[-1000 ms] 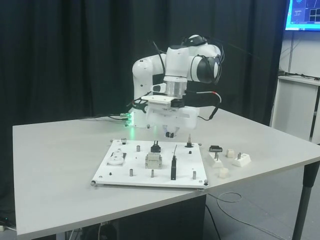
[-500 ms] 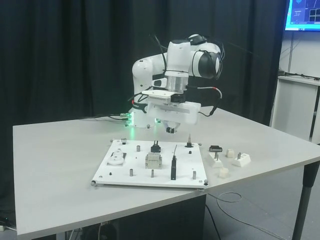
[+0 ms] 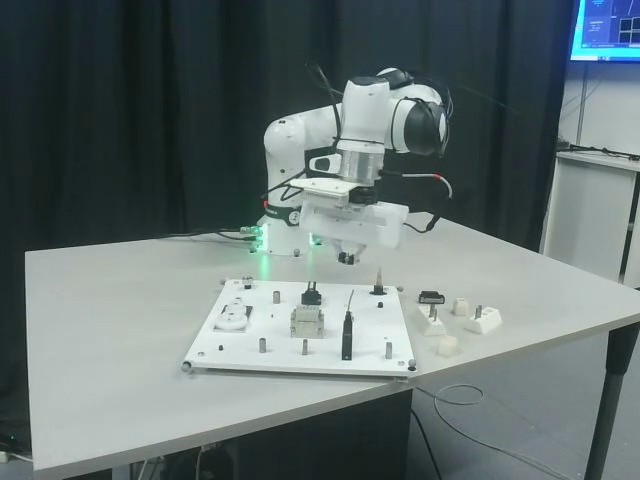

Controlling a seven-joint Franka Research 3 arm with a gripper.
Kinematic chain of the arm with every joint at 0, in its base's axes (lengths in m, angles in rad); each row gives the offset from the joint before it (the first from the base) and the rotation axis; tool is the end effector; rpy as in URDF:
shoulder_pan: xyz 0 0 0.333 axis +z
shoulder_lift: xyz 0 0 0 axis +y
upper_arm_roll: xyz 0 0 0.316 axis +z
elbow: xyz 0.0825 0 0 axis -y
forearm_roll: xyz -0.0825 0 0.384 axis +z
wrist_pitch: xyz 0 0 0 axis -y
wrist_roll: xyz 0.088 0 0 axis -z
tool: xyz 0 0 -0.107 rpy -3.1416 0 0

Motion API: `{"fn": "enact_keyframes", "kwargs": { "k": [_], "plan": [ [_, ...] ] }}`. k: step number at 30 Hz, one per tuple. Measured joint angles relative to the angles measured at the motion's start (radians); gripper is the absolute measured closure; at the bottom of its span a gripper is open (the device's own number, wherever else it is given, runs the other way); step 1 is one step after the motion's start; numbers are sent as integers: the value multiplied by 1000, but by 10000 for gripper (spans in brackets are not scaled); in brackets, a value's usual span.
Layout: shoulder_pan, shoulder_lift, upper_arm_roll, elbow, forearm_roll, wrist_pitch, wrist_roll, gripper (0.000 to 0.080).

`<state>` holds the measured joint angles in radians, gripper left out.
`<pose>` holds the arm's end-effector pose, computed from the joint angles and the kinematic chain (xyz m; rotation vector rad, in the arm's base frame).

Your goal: Insert BNC.

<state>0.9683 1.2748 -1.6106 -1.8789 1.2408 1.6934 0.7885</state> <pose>0.5933 -0.1307 0.3317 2.0527 -2.3229 0.1056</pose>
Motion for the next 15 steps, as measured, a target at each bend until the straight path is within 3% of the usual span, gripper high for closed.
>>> {"fn": "enact_keyframes", "kwargs": {
  "k": [15],
  "plan": [
    [-3,2,38,-6,45,-35,62,682]
  ]
}}
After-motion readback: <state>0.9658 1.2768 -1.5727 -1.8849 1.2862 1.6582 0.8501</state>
